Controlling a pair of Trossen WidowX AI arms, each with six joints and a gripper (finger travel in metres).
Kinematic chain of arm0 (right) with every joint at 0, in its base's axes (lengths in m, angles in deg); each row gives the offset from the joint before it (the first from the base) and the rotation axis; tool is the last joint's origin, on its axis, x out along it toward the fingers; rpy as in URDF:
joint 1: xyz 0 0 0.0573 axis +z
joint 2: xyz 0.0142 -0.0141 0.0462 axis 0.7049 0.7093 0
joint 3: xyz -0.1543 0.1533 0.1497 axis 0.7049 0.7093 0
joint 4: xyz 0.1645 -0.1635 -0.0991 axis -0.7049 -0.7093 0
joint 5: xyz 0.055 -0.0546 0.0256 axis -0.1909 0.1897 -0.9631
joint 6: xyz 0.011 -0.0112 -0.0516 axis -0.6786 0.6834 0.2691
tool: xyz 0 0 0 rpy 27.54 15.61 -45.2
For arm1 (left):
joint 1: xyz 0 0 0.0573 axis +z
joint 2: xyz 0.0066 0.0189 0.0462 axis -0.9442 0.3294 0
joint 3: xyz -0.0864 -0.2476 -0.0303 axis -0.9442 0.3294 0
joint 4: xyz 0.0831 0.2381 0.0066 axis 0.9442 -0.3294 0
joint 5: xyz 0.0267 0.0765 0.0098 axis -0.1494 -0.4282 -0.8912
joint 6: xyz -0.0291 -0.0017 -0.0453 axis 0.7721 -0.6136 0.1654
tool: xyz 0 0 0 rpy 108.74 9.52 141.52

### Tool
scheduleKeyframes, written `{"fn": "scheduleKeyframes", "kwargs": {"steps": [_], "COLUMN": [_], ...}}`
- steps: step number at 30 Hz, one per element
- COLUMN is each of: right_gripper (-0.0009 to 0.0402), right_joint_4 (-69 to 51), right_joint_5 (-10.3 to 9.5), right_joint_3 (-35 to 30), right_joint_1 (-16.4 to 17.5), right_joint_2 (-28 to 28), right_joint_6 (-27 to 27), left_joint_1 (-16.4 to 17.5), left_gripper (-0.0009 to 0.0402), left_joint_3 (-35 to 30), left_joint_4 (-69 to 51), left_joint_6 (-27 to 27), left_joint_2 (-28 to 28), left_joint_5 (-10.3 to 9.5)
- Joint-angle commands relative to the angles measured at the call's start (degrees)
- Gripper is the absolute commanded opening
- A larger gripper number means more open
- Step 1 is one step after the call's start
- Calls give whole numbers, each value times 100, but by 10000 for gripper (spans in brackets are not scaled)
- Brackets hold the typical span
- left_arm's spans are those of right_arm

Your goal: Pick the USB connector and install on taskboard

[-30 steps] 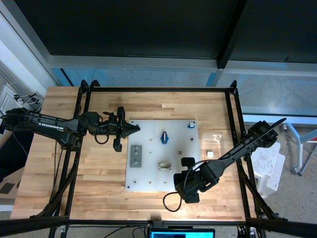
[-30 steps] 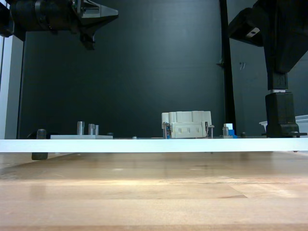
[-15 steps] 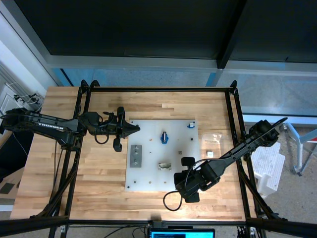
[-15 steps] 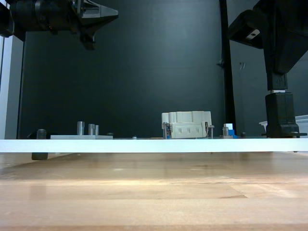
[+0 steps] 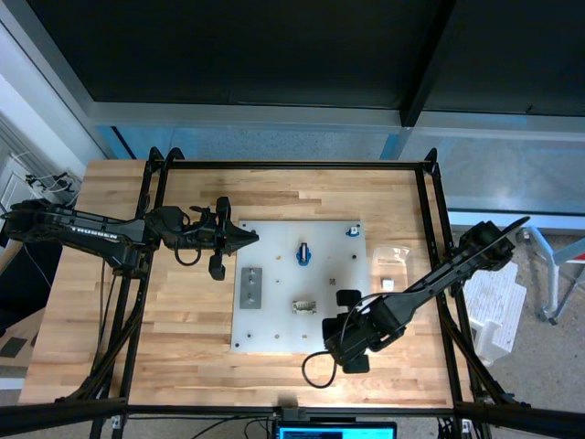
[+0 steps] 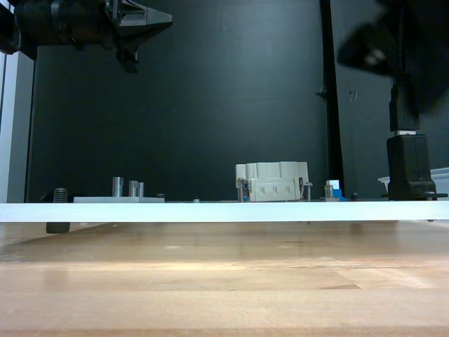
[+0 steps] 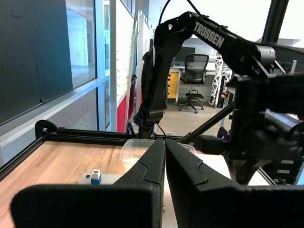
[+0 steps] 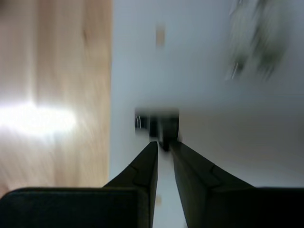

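Wooden tabletop with the big flat white square taskboard on it. Tiny black USB connector stands upright near the board's near edge, with the right gripper just above it, fingers a sliver apart. Meanwhile the left gripper hangs over the far-left corner, fingers pressed together.

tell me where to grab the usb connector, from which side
Probably pinch the USB connector's top end across its sides, from straight above: it stands upright at the taskboard's near edge, under the right gripper. The left gripper hangs shut above its far left corner.
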Motion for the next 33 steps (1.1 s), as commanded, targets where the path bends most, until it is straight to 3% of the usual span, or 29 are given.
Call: {"fn": "scheduleKeyframes", "kwargs": {"steps": [1,15,22,33], "right_gripper": [75,165,173,173], "right_joint_4": [144,2,-2,-33], "right_joint_5": [109,170,153,149], "right_joint_3": [-61,-61,-61,-59], "right_joint_1": [2,15,15,15], "right_joint_2": [-68,-505,-940,-1005], "right_joint_6": [-31,-20,0,15], "left_joint_1": [0,0,2,0], "left_gripper": [0,0,0,0], "left_joint_3": [0,0,0,-2], "left_joint_4": [0,0,0,0], "left_joint_6": [0,0,0,0], "left_joint_2": [2,2,2,2], "left_joint_5": [2,2,2,2]}}
